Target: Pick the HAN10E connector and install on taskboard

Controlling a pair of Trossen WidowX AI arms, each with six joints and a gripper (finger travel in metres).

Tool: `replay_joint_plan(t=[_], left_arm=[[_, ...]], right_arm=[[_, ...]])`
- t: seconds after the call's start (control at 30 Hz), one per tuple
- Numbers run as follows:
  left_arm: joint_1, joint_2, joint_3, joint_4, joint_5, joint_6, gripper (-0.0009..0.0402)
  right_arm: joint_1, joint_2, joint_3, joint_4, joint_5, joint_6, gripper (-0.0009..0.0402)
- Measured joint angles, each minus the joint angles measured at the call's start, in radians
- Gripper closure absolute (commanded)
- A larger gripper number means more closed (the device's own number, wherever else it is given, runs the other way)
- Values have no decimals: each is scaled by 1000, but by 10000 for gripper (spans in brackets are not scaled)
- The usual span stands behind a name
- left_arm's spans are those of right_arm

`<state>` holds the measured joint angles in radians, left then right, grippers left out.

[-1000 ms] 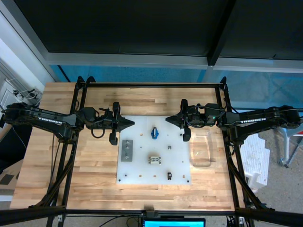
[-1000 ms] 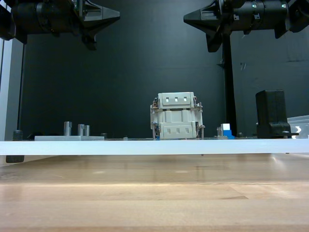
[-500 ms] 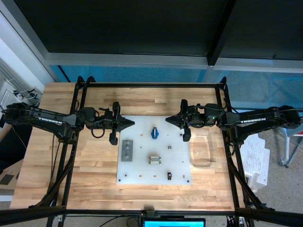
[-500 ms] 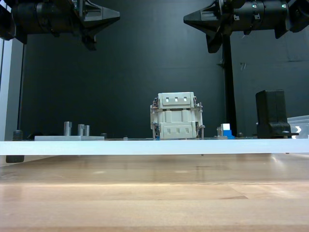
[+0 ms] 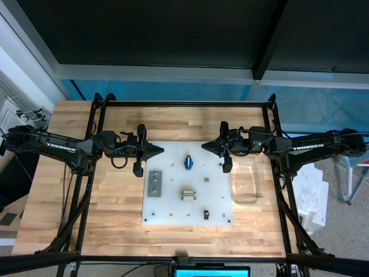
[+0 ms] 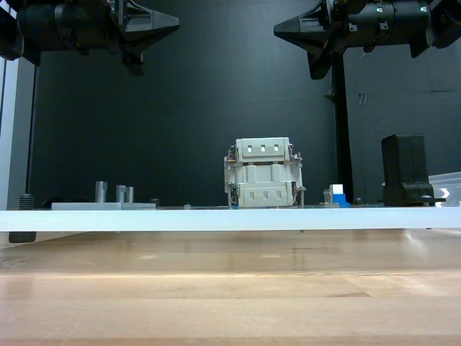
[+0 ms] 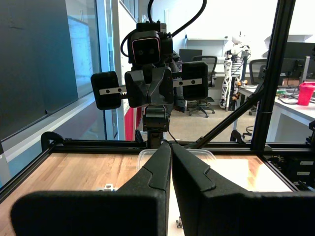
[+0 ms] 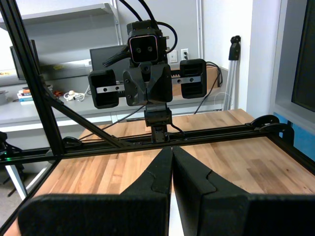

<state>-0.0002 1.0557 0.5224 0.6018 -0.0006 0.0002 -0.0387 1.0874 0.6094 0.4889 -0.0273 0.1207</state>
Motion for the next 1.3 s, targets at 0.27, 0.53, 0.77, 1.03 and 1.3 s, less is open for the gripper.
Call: replay_joint_plan(t=[0.27,0.53,0.77,1.03,1.3], left_arm=[[0,0,0,0,0,0,392],[0,0,0,0,0,0,392],[0,0,0,0,0,0,392],[0,0,0,0,0,0,392],[0,0,0,0,0,0,392]], right_arm=[[2,0,0,0,0,-14,393],[5,1,0,0,0,-21,393],[5,1,0,-1,0,-22,393],[4,1,0,-4,0,-22,393],[4,1,0,-5,0,-22,393]])
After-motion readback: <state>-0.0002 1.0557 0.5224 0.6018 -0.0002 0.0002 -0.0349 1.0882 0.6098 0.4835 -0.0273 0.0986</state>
